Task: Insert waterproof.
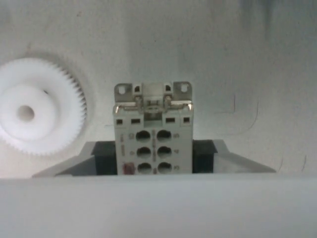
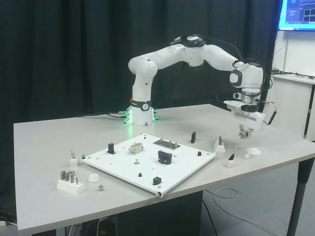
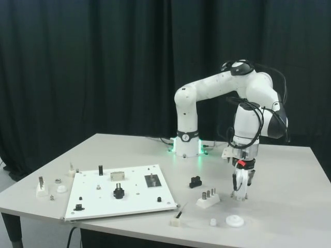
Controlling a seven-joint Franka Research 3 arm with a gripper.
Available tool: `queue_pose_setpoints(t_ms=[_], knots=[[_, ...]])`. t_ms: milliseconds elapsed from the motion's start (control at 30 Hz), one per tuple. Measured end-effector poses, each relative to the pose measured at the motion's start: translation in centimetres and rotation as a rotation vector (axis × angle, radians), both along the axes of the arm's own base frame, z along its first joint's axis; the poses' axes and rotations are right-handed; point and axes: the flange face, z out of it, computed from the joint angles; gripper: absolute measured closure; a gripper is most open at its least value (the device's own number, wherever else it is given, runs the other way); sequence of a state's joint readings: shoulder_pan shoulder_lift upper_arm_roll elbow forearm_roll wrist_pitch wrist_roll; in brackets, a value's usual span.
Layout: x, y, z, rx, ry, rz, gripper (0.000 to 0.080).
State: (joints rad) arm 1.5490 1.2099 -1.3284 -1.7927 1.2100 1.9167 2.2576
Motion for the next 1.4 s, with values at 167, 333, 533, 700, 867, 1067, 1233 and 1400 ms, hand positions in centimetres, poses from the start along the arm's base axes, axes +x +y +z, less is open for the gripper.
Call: queue_pose_setpoints(t_ms=[167,333,533,700,867,1067,1233,1400], knots=[[0.0,0.0,0.0,-0.003,0.0,0.006,0.0491],[0.1,-0.2,0.2,-0.014,0.0,0.05,0.0491],[0.4,-0.7,0.9,-0.047,-0.009,0.105,0.0491],[0.9,-1.6,1.8,-0.079,-0.019,0.13,0.0491],[1.4,-2.7,2.8,-0.111,-0.026,0.151,0.0491],[1.9,-4.2,4.0,-0.136,-0.013,0.172,0.0491],[1.9,-5.5,5.3,-0.155,0.017,0.188,0.0491],[1.7,-7.0,6.7,-0.166,0.055,0.196,0.0491]])
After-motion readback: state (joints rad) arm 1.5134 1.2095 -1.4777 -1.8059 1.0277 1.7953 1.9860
